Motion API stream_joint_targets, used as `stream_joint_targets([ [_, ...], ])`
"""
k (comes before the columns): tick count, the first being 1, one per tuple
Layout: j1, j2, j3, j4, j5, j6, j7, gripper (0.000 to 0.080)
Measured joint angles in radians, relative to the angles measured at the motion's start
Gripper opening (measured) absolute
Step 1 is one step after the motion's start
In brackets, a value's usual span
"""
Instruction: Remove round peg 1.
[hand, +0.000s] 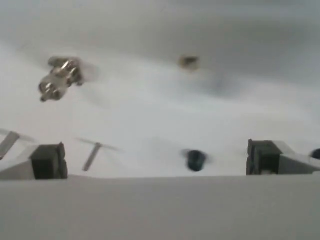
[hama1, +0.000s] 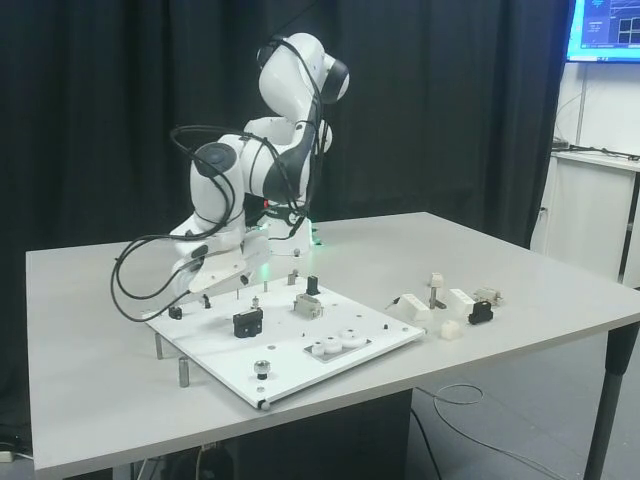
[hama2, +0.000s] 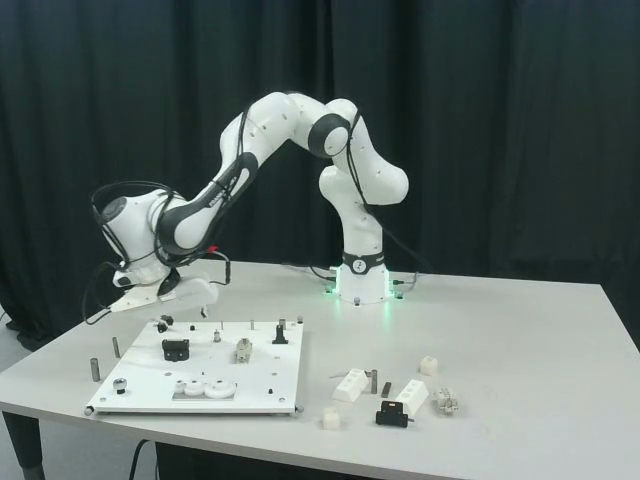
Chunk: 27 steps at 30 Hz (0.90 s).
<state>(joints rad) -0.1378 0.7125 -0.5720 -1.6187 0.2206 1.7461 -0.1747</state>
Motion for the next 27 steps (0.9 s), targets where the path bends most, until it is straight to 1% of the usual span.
stream_joint_targets([
  [4, 0.025, -0.044, 0.0, -0.084, -0.03, 0.045, 0.033, 0.08],
  [11, 0.058, -0.125, 0.0, -0.227, -0.083, 0.146, 0.075, 0.08],
  [19, 0.083, -0.207, 0.001, -0.371, -0.109, 0.268, 0.076, 0.08],
  [27, 0.105, -0.269, 0.0, -0.492, -0.126, 0.384, 0.076, 0.08],
])
